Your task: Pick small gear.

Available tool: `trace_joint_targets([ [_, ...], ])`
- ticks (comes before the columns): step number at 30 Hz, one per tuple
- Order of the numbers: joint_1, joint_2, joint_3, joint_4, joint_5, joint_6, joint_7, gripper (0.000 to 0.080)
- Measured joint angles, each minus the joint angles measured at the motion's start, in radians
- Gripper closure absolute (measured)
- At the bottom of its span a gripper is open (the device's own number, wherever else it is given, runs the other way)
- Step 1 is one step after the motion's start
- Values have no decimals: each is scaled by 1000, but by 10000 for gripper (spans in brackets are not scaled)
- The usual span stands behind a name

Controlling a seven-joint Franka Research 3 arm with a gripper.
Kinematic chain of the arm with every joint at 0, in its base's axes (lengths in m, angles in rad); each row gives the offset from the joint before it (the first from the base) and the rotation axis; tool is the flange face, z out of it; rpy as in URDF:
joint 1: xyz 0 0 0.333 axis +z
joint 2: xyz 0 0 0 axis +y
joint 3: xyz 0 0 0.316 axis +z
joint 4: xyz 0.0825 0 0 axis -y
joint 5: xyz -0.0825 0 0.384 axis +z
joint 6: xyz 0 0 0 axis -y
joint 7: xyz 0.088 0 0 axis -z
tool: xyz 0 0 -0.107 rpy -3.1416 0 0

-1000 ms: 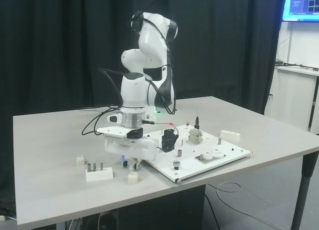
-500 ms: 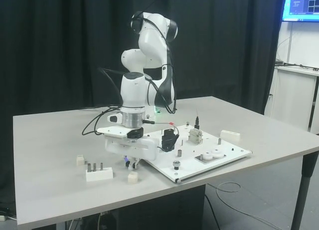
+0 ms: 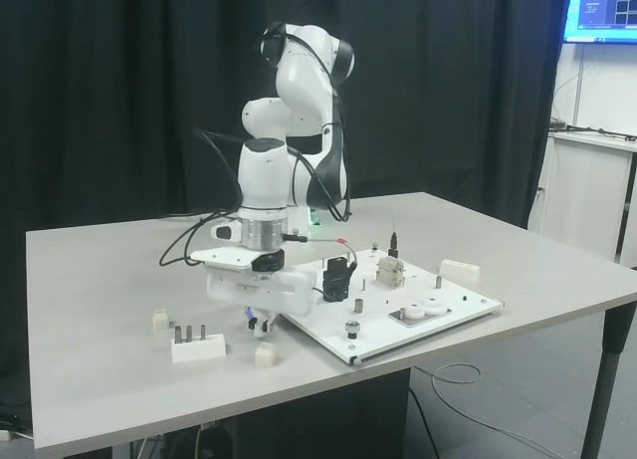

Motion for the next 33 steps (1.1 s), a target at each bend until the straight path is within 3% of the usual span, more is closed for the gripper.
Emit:
trace_joint_targets([
  [7,1,0,-22,41,0,-64,-10,633],
  [8,1,0,-24,46,0,-72,-10,672],
  [15,1,0,-39,74,-1,-116,-10,672],
  [33,3,0,-88,121,-3,-168,1,672],
])
